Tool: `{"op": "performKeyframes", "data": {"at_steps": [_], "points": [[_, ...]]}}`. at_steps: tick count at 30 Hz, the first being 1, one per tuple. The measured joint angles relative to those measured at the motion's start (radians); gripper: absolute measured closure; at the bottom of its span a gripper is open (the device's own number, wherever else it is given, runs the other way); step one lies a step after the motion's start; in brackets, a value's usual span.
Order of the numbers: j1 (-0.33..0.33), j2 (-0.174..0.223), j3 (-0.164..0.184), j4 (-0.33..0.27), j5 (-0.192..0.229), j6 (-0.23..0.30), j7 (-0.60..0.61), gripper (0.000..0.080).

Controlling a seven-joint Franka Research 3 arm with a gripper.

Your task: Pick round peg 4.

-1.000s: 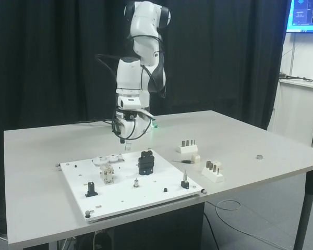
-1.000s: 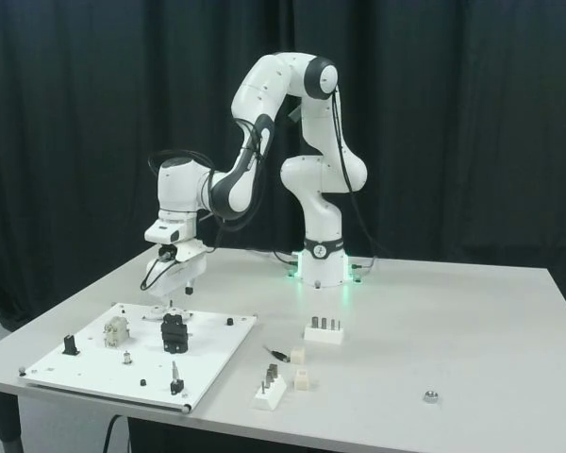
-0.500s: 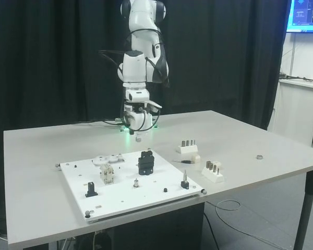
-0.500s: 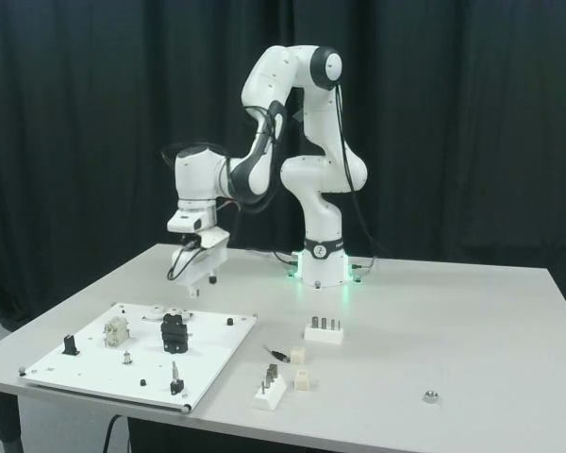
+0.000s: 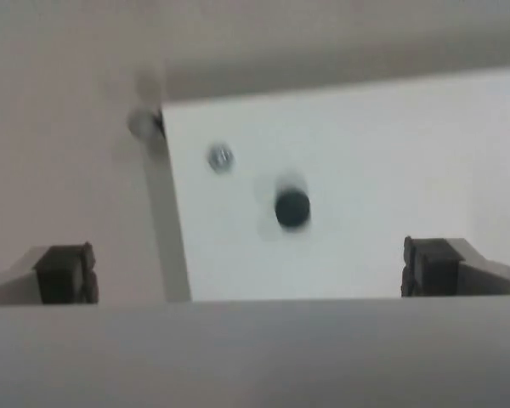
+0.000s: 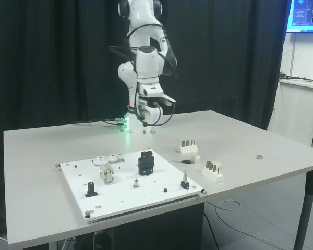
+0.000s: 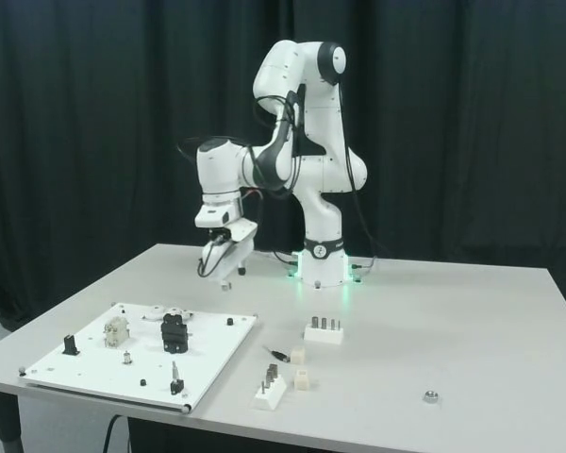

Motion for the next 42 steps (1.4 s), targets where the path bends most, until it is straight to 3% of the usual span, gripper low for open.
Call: {"op": "performKeyframes", "data": {"at_steps": [9,25,42], "points": [[0.038,-0.007,0.064,-0.016,-0.001,-0.043,0.106,0.0003],[0.146,0.01,0.155,-0.049,-0.004,-0.047,0.331,0.0003],[0.248,0.046,0.188,-0.054,-0.11,-0.007,0.585,0.0003]]}}
